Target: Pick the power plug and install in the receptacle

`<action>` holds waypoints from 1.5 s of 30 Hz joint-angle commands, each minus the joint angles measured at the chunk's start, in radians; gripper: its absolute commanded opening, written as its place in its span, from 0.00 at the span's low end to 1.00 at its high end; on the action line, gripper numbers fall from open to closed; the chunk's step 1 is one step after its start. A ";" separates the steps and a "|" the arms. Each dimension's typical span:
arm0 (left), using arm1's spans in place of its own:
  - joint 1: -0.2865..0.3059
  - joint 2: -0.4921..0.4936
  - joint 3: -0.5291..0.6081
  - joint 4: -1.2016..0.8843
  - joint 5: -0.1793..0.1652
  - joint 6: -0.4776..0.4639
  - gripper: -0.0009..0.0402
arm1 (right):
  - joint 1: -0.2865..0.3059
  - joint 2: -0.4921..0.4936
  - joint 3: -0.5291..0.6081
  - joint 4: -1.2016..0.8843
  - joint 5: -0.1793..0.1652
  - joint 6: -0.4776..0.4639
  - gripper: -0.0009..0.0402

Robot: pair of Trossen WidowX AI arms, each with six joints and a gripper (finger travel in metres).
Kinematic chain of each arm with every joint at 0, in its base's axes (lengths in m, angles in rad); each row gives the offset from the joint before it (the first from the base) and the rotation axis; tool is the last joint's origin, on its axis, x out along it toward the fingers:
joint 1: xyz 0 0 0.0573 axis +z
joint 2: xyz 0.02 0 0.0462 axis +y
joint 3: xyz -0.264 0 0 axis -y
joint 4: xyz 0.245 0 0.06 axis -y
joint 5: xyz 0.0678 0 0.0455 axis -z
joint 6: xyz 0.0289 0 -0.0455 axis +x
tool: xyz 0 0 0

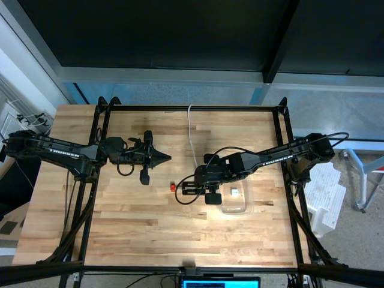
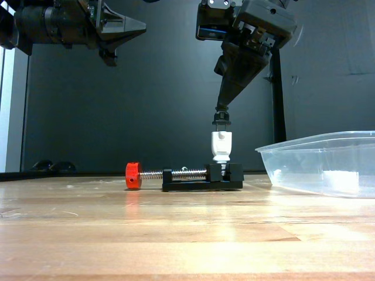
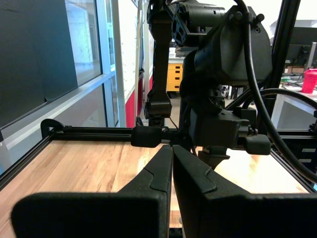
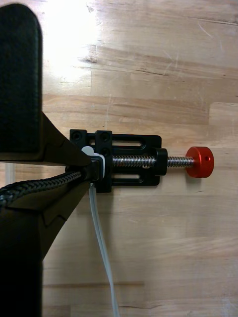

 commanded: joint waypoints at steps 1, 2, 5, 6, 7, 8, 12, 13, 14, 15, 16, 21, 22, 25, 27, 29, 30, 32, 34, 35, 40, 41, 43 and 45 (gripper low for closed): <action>0.000 0.000 0.000 0.000 0.000 0.000 0.02 | 0.000 0.000 -0.008 0.005 0.000 0.001 0.02; 0.000 0.000 0.000 0.000 0.000 0.000 0.02 | 0.000 0.000 -0.011 0.007 0.000 0.002 0.02; 0.000 0.000 0.000 0.000 0.000 0.000 0.02 | 0.000 0.000 -0.013 0.008 0.001 0.001 0.02; 0.000 0.000 0.000 0.000 0.000 0.000 0.02 | 0.000 0.000 -0.014 0.008 0.001 0.000 0.02; 0.000 0.000 0.000 0.000 0.000 0.000 0.02 | 0.000 0.000 -0.016 0.010 0.001 0.000 0.02; 0.000 0.000 0.000 0.000 0.000 0.000 0.02 | -0.001 0.000 -0.018 0.012 0.001 0.001 0.02; 0.000 0.000 0.000 0.000 0.000 0.000 0.02 | -0.002 0.000 -0.029 0.018 0.001 0.001 0.02; 0.000 0.000 0.000 0.000 0.000 0.000 0.02 | -0.002 0.000 -0.034 0.024 0.001 0.002 0.02; 0.000 0.000 0.000 0.000 0.000 0.000 0.02 | -0.002 0.000 -0.039 0.029 0.001 0.002 0.02; 0.000 0.000 0.000 0.000 0.000 0.000 0.02 | -0.002 0.000 -0.042 0.033 0.001 0.002 0.02; 0.000 0.000 0.000 0.000 0.000 0.000 0.02 | -0.002 0.000 -0.045 0.035 0.001 0.002 0.02; 0.000 0.000 0.000 0.000 0.000 0.000 0.02 | -0.002 0.000 -0.060 0.057 0.001 0.002 0.02; 0.000 0.000 0.000 0.000 0.000 0.000 0.02 | -0.002 0.000 -0.062 0.058 0.001 0.002 0.02; 0.000 0.000 0.000 0.000 0.000 0.000 0.02 | -0.002 0.000 -0.066 0.060 0.001 0.004 0.02; 0.000 0.000 0.000 0.000 0.000 0.000 0.02 | -0.002 0.000 -0.069 0.063 0.001 0.004 0.02; 0.000 0.000 0.000 0.000 0.000 0.000 0.02 | -0.003 0.000 -0.073 0.065 0.001 0.004 0.02; 0.000 0.000 0.000 0.000 0.000 0.000 0.02 | -0.004 0.000 -0.076 0.067 0.001 0.004 0.02; 0.000 0.000 0.000 0.000 0.000 0.000 0.02 | -0.004 0.000 -0.080 0.071 0.001 0.005 0.02; 0.000 0.000 0.000 0.000 0.000 0.000 0.02 | -0.004 0.000 -0.085 0.077 0.001 0.006 0.02; 0.000 0.000 0.000 0.000 0.000 0.000 0.02 | -0.004 0.000 -0.085 0.079 0.001 0.006 0.02; 0.000 0.000 0.000 0.000 0.000 0.000 0.02 | -0.004 0.013 -0.085 0.085 -0.005 0.006 0.02; 0.000 0.000 0.000 0.000 0.000 0.000 0.02 | -0.004 0.014 -0.085 0.086 -0.006 0.005 0.02; 0.000 0.000 0.000 0.000 0.000 0.000 0.02 | -0.004 0.026 -0.085 0.094 -0.008 0.005 0.02; 0.000 0.000 0.000 0.001 0.000 0.000 0.02 | -0.005 0.026 -0.085 0.097 -0.016 0.008 0.02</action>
